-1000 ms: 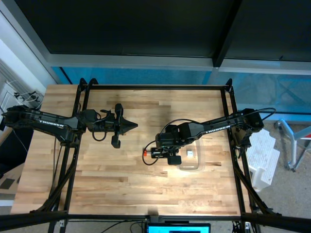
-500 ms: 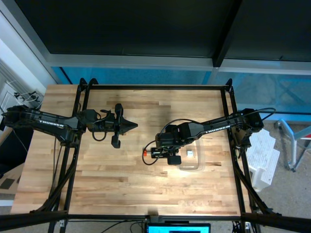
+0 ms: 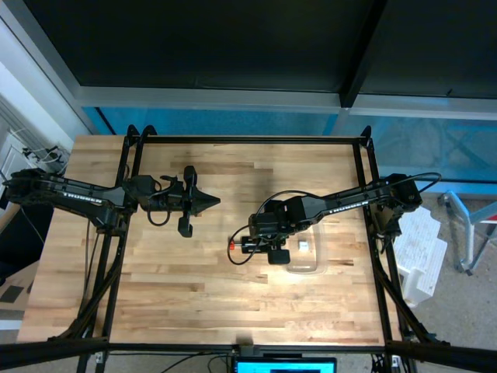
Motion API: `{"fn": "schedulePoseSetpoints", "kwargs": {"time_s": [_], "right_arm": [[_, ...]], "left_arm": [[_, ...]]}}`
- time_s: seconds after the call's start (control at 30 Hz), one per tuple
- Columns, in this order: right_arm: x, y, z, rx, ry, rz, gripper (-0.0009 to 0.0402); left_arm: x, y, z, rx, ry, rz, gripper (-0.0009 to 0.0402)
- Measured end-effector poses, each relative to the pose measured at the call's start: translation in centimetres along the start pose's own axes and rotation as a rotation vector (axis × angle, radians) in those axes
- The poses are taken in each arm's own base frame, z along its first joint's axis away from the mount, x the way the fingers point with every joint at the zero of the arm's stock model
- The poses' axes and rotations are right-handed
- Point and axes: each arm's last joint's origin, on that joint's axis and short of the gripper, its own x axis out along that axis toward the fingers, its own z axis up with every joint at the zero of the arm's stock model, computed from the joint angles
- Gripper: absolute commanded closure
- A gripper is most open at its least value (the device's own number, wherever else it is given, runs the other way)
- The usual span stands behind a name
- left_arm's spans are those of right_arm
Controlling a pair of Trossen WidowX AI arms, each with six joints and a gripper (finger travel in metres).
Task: Pick the usb-c connector and install on the hub
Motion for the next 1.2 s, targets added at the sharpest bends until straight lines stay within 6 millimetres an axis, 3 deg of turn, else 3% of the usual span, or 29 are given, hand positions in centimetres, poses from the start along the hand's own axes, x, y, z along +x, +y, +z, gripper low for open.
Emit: {"fn": "schedulePoseSetpoints", "kwargs": {"time_s": [1.2], "right_arm": [[0.41, 0.03, -0.02, -0.003, 0.012, -0.003, 0.0393]], "left_arm": [[0.0, 0.0, -0.01, 0.0, 0.0, 0.0, 0.0393]]}}
